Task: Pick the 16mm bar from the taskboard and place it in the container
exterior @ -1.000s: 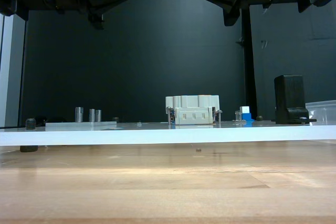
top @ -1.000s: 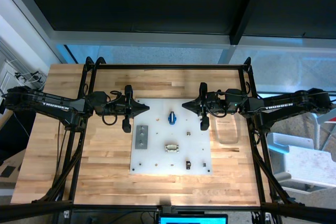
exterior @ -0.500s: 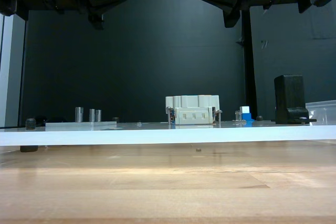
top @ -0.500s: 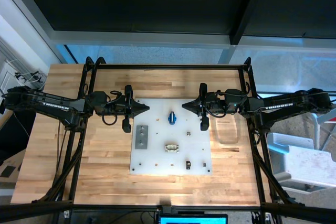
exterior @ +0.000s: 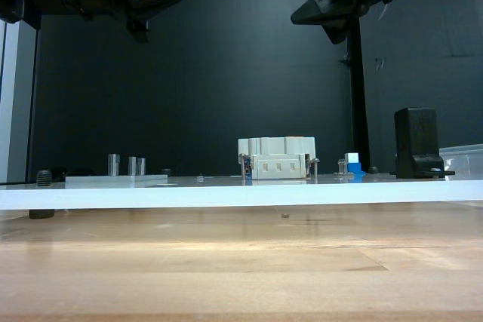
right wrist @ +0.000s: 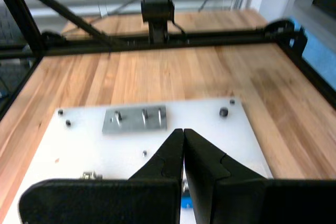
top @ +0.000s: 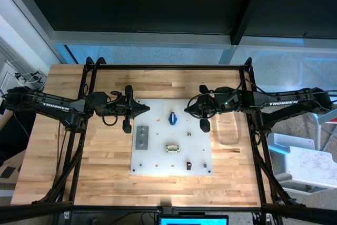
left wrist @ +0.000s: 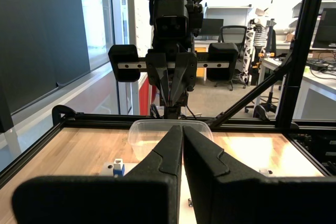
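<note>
Steel bars point(exterior: 113, 164) stand upright on taskboard point(top: 158, 154); overhead, left pincer point(top: 147, 108), right pincer point(top: 185, 110) closed, empty.

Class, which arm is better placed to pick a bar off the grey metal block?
Probably right: the right pincer, above the white taskboard, tilts down toward the grey metal block, and the clear plastic container sits on its side. The left pincer is nearer the block but level.
</note>
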